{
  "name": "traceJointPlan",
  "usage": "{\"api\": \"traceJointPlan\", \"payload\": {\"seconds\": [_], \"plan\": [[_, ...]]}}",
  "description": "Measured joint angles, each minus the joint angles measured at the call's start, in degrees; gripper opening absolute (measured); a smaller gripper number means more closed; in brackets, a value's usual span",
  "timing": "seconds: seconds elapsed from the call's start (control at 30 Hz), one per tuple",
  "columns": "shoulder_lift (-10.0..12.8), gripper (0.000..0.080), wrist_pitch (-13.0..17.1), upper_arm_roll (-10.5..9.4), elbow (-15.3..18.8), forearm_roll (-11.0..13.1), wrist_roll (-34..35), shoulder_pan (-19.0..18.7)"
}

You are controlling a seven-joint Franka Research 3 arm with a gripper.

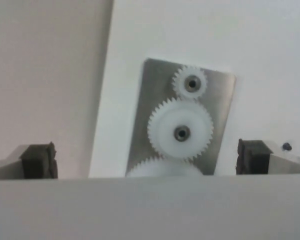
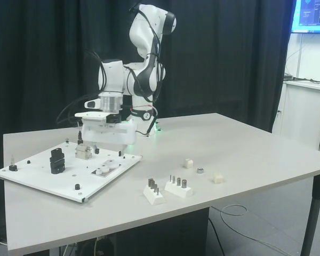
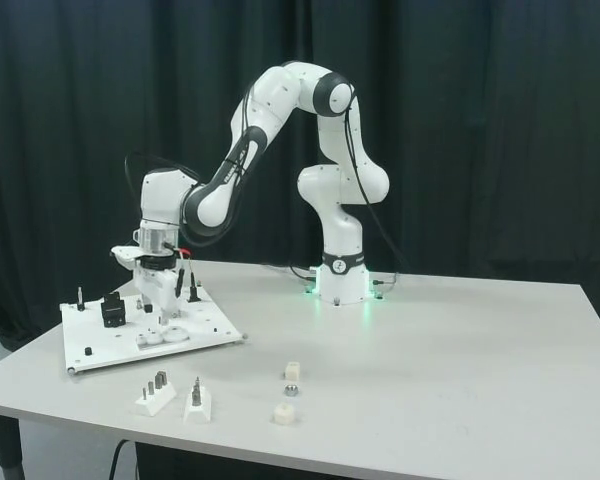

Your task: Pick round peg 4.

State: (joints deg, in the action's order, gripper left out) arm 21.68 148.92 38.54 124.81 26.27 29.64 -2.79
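Plainly, grey table (image 3: 460, 340), white board (image 3: 90, 345) — black curtain (image 3: 480, 120)

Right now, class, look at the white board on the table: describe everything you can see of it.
The board is a flat white rectangular panel lying on the grey table, near the corner farthest from the arm's base, with small black feet at its corners. It carries a grey metal plate with white meshed gears, black blocks and several small upright pegs. The gripper hangs directly above the gears, fingers open, holding nothing. Two small white peg holders stand on the table beside it, apart from it.
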Motion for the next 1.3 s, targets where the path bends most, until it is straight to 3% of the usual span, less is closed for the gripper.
{"api": "traceJointPlan", "payload": {"seconds": [0.47, 0.7, 0.97, 1.3], "plan": [[-0.2, 0.08, -3.0, -0.12, -5.2, -1.1, -1.9, -0.9], [0.6, 0.08, -4.2, -1.36, -8.9, -1.1, -2.6, -1.4], [3.6, 0.08, -7.0, -3.97, -14.8, -1.1, -5.9, -1.5], [9.0, 0.08, -12.6, -7.55, -23.7, -1.1, -17.7, -1.5]]}}
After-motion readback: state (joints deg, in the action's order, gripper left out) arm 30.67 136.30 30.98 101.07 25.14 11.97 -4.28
